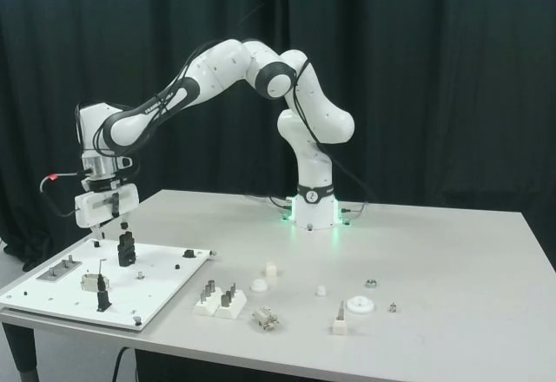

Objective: Pick BNC.

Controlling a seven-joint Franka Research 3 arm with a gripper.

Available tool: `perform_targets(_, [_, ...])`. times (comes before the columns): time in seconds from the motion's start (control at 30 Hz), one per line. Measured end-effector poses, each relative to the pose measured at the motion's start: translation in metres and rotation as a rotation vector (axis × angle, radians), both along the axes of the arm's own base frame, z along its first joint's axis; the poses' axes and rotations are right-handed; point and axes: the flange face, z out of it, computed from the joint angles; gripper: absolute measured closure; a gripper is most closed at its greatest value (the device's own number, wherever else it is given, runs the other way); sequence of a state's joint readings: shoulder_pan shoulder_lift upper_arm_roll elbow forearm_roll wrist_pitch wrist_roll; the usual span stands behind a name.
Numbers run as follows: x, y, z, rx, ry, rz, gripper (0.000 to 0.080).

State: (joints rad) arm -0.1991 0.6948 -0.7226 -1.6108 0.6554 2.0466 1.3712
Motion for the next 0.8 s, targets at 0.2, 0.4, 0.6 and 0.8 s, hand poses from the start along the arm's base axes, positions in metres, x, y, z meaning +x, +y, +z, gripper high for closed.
perform_targets(0.2, [0.005, -0.003, 0.014, -0.004, -0.007, 0.007, 0.0009])
perform_targets(0.4, [0.007, -0.006, 0.025, -0.007, -0.008, 0.013, 0.0003])
perform_targets(0.6, [0.009, -0.008, 0.034, -0.017, -0.007, 0.021, 0.0003])
perform_targets(0.8, [0.01, -0.01, 0.04, -0.028, -0.005, 0.027, 0.0003])
